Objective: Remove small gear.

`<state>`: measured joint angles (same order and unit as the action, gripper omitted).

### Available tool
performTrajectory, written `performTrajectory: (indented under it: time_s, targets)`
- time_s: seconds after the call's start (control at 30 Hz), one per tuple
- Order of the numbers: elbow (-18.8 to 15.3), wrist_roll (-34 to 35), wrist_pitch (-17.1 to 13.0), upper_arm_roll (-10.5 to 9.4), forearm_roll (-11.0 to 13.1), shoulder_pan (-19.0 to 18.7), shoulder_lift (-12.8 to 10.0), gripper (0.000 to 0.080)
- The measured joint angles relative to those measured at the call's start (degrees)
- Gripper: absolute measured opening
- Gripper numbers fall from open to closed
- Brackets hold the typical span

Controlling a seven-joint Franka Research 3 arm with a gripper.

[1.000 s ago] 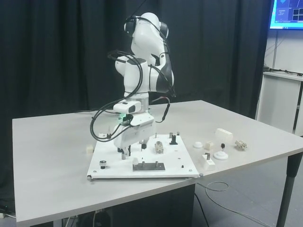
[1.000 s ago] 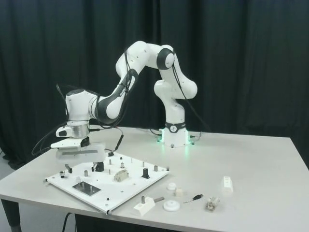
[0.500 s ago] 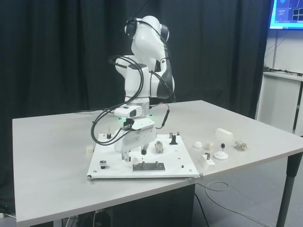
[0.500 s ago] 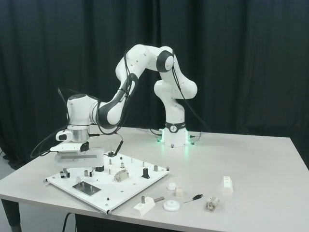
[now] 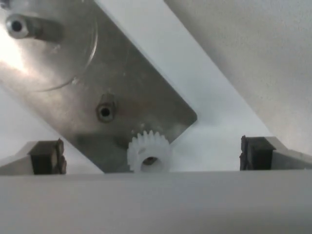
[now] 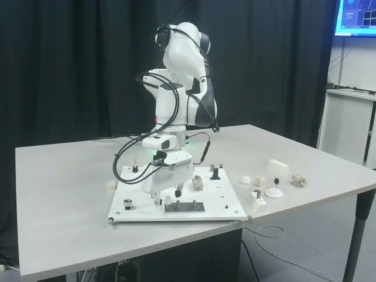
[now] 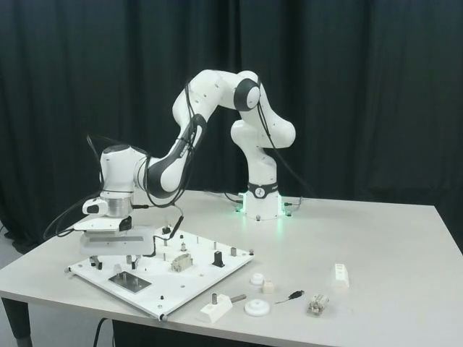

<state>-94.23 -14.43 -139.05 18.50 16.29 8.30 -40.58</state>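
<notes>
A white board (image 6: 176, 205) lies on the grey surface (image 6: 64, 194). The hand (image 5: 151, 156) hovers low over its near edge, fingers spread wide either side of the small gear (image 5: 149, 153), which sits on a grey metal plate (image 5: 122, 107). No writing is readable.

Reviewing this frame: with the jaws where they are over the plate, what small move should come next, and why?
Probably a short straight descent, then close. In the wrist view the small gear sits on the metal plate roughly midway between the open gripper, both fingertips well apart from its teeth. The room views suggest the jaws hang just above the white board.
</notes>
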Motion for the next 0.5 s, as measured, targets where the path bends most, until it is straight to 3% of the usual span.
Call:
performTrajectory:
  time_s: [0.5]
  targets:
    - [0.74, 0.0, 0.0, 0.11, 0.0, 0.18, -1.09, 0.08]
